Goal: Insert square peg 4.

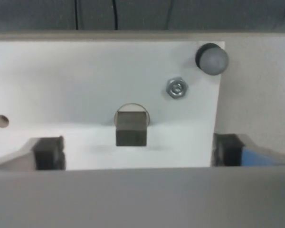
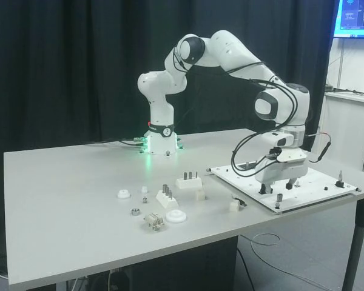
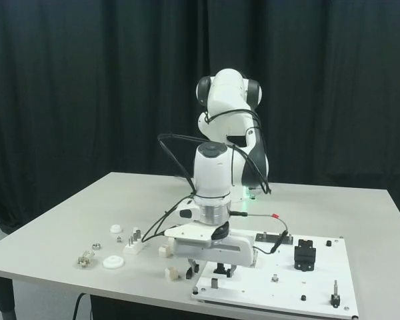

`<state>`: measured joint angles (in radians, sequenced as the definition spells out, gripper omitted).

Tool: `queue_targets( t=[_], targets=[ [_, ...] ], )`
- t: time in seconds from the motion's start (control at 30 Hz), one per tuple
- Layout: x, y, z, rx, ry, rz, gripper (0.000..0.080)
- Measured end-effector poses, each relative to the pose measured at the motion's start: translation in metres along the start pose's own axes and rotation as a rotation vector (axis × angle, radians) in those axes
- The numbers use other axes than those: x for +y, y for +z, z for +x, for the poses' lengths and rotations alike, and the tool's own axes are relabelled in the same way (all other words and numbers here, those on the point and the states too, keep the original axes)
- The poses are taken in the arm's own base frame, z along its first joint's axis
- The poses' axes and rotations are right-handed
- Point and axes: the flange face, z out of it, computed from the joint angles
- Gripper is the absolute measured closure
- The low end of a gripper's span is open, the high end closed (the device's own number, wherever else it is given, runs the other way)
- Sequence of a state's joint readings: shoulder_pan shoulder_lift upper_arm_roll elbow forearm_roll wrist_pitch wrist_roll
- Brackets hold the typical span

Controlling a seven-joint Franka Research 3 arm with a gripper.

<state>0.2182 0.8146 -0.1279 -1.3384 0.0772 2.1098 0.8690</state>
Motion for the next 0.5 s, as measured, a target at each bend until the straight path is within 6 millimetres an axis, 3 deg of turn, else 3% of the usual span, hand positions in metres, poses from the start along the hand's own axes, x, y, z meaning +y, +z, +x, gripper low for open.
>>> queue_targets(
  t=[0.13, 0.17, 0.5],
  targets=[
    [0.001, -0.008, 0.002, -0.009, 0.002, -0.013, 0.0173],
    [0.001, -0.010, 0.003, -0.011, 0.003, -0.016, 0.0039],
    [0.001, -0.028, 0.007, -0.027, 0.007, -0.038, 0.0008]
  ],
)
